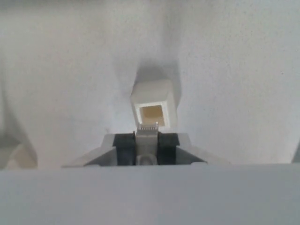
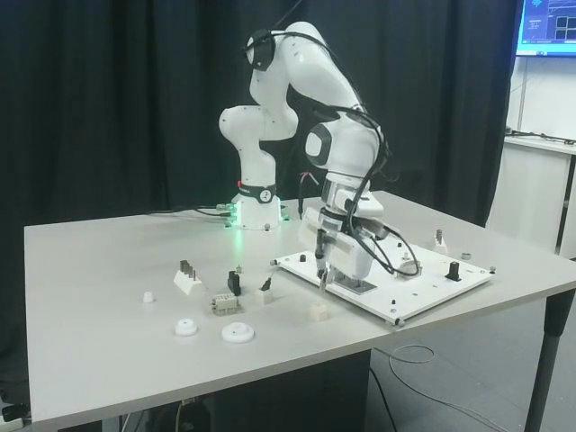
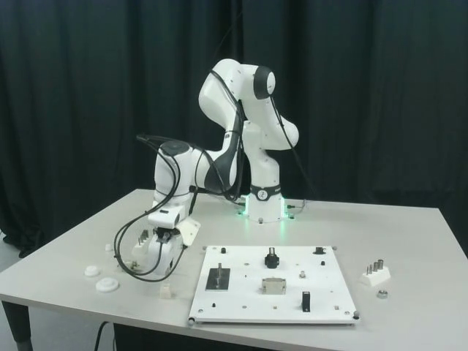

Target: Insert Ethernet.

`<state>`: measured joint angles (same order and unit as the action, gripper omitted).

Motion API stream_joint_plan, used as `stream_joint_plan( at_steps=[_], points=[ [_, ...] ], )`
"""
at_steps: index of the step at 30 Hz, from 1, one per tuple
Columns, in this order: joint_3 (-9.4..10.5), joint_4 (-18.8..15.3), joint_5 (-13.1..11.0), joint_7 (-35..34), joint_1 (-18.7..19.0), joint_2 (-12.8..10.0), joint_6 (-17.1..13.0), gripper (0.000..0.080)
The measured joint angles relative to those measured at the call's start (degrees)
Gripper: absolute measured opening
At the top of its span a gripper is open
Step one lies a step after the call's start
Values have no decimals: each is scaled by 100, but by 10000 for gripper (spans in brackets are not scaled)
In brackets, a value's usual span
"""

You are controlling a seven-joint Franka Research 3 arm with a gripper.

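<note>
My pincer (image 1: 147, 152) pinches the Ethernet plug (image 1: 147, 133), poised just above the white socket block (image 1: 153, 107) on the desk (image 1: 234, 70).

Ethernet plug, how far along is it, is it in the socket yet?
Done: the gripper is shut on the Ethernet plug. In hand: the wrist view shows the plug lined up just above the open mouth of the white socket block on the grey table. Left: lowering the plug into the socket; it is not yet inside.
</note>
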<state>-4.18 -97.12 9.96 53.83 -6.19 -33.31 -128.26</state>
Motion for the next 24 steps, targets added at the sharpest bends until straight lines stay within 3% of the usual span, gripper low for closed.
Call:
stream_joint_plan(
  at_steps=[9, 24],
  points=[
    [0, 1, 0, -24, 38, 140, 153, 95],
    [-19, 18, 0, -31, 50, 157, 160, 94]
  ],
)
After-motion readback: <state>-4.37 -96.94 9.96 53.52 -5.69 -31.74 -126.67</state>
